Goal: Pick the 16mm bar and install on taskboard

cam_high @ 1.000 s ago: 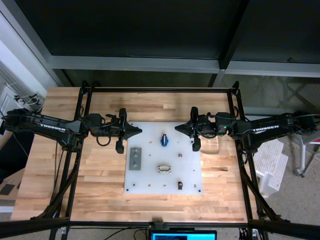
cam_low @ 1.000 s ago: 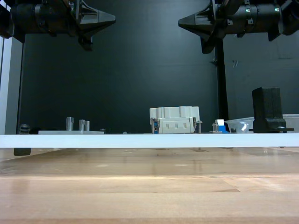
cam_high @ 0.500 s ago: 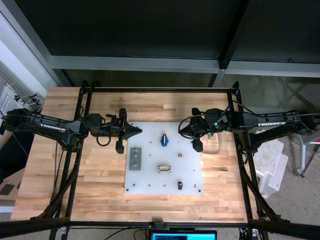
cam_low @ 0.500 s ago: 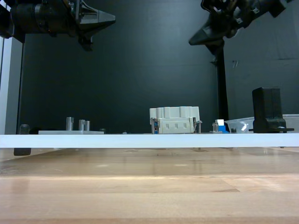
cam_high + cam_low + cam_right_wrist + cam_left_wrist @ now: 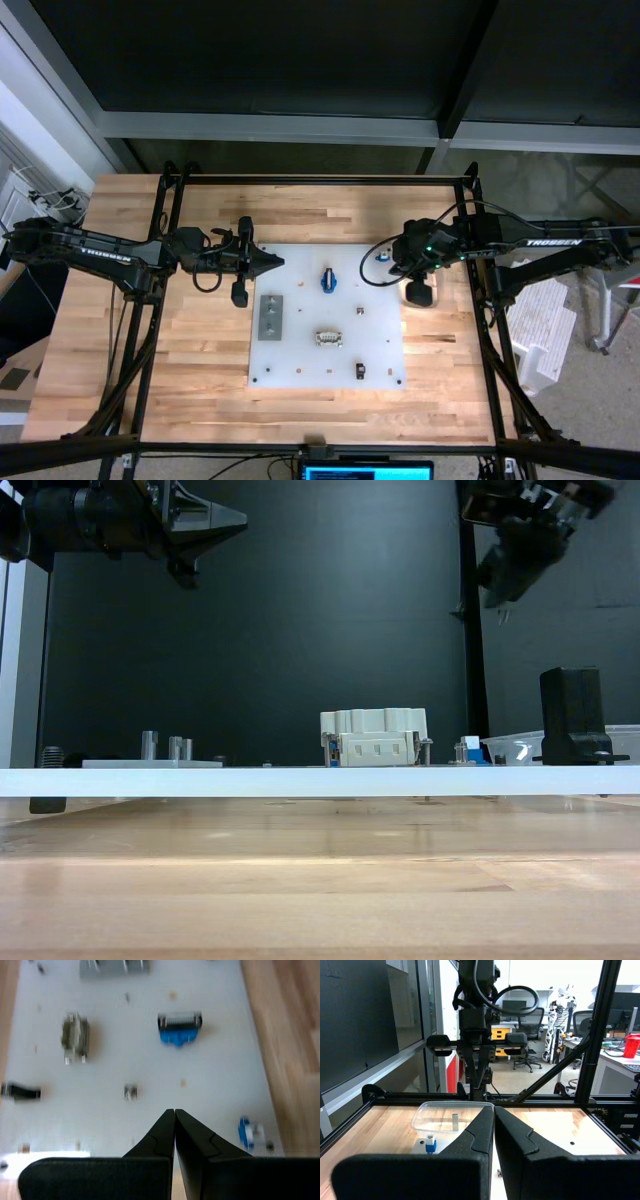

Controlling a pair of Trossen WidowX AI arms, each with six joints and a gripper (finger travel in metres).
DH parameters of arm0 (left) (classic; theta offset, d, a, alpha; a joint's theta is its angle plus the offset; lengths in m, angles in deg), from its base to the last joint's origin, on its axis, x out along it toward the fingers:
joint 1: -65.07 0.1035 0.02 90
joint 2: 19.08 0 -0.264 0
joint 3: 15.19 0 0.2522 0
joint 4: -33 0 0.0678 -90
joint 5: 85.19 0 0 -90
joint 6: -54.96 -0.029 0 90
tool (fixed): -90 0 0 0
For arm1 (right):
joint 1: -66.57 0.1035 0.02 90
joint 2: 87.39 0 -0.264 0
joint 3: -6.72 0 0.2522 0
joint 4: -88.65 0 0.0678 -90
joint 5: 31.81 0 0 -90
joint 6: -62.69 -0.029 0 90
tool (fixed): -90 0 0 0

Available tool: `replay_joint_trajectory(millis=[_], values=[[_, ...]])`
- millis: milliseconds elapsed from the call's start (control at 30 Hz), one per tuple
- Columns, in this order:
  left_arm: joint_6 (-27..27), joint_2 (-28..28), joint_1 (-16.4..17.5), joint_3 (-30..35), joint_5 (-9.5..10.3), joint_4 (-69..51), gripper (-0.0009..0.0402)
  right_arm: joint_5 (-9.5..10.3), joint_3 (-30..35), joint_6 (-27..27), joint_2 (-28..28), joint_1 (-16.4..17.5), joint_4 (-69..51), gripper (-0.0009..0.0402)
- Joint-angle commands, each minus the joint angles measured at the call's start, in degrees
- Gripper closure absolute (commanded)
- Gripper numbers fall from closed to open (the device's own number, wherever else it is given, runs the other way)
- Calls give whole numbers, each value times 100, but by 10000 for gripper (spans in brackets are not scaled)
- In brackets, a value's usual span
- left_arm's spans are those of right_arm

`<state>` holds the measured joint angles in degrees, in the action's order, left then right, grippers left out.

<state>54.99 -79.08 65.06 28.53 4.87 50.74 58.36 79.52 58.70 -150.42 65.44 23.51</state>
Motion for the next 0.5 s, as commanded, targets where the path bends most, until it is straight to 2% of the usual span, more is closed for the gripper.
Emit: replay_joint_trajectory(millis=[33,233,500], values=[[-2,0,0,0,-2,2,393,4,48,-4,0,2,-603,393],[-2,0,0,0,-2,4,393,-4,46,9,4,0,-1425,393],[-2,2,0,0,-2,2,393,-9,46,149,4,-4,-1733,393]])
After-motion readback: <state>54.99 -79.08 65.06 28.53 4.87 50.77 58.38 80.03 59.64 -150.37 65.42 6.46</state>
